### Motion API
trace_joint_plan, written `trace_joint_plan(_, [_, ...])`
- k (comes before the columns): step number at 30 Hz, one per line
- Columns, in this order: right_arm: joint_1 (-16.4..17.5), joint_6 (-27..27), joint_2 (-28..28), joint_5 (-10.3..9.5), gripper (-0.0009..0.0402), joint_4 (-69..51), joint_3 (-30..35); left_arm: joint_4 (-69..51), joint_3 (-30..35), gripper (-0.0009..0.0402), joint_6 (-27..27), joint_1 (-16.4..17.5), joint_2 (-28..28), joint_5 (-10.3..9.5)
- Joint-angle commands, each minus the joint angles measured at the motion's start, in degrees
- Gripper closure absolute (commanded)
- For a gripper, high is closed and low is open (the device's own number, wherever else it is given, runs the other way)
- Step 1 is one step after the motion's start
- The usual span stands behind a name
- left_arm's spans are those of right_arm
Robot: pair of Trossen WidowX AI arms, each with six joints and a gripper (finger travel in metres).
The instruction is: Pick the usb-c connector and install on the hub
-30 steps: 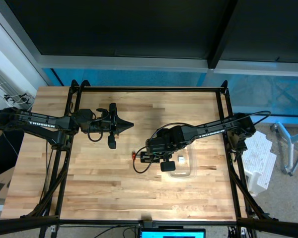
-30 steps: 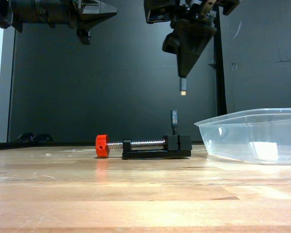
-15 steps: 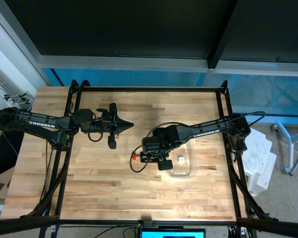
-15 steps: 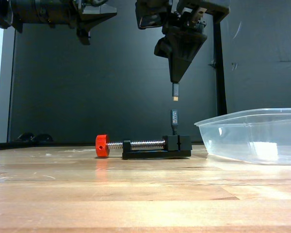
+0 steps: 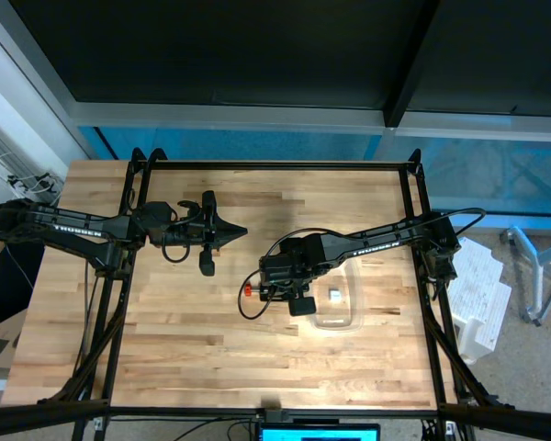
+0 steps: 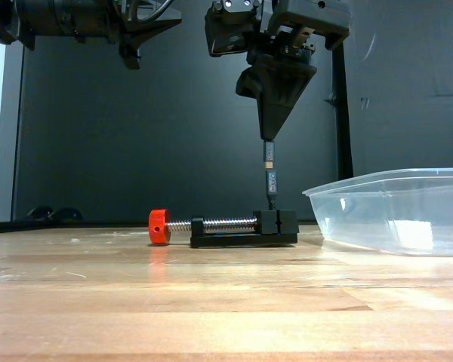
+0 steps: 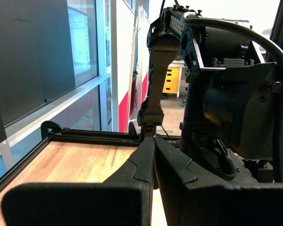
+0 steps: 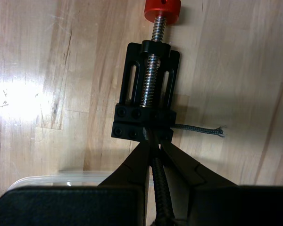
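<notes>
Parked high at nine o'clock with the left gripper (image 6: 177,13), fingers pressed together. Lowered within the past second with the right gripper (image 6: 269,138), clamped on the plug (image 6: 269,154), now at twelve o'clock atop the hub's (image 6: 245,226) upright stem (image 6: 272,185), apparently touching. Seemingly aligned, with only pressing home left. At three o'clock, a plastic tray (image 6: 392,204).

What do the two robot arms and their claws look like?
Both arms are matte black, slim jointed struts. The left arm carries white lettering along it, as does the right arm. A black cable loops beside the left one. The left gripper, over the table's left half, and the right gripper, above the hub, each taper into two black wedge-shaped fingers.
</notes>
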Motion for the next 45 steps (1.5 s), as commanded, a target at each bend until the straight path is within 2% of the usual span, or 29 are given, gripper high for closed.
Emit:
trace_joint_plan(1, [0.0,0.1,0.0,0.0,0.0393,-0.1,0.0,0.0,0.0,0.0393,0.0,0.0,0.0,0.02])
trace_joint_plan(45, [0.0,0.2,0.0,0.0,0.0385,0.1,-1.0,0.0,0.0,0.0393,0.0,0.0,0.0,0.02])
